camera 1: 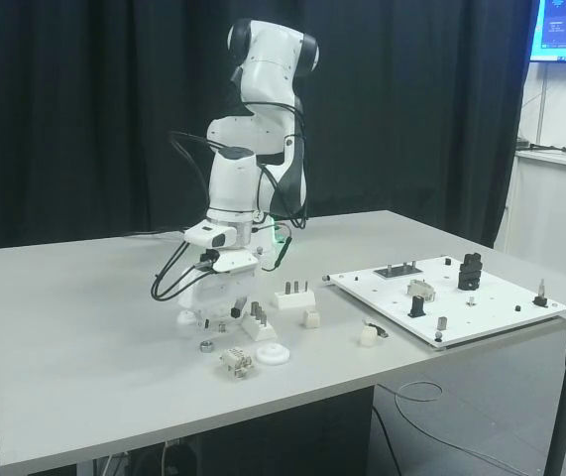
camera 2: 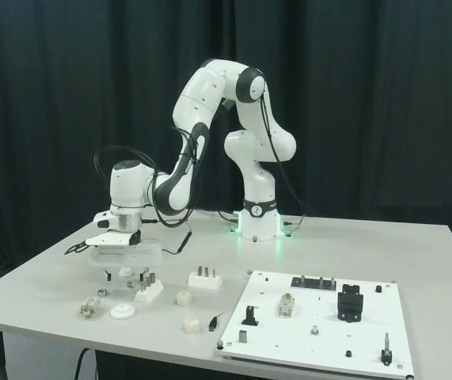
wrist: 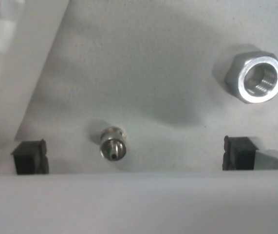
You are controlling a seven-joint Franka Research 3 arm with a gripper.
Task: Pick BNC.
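Black curtains hang behind the grey counter [camera 2: 43,277]; the white arm [camera 2: 202,103] bends down over the counter's left part, as we see it from the second room view. Gripper [wrist: 134,155] hangs low above the surface, its jaws spread wide, holding nothing; black fingertips [wrist: 30,157] stand well apart in the wrist view. Between them, nearer one pad, we see the BNC [wrist: 113,142], a small metal connector standing upright on the counter, touched by neither pad. A large hex nut [wrist: 254,76] lies off to one side, clear of the fingers. In the room views the connector is too small for us to pick out with certainty under the gripper. Near the gripper we note a white gear [camera 2: 122,312], a small metal plug [camera 2: 90,307] and two white blocks with pins [camera 2: 205,278]. A white board [camera 2: 320,317] with black fixtures lies well apart.
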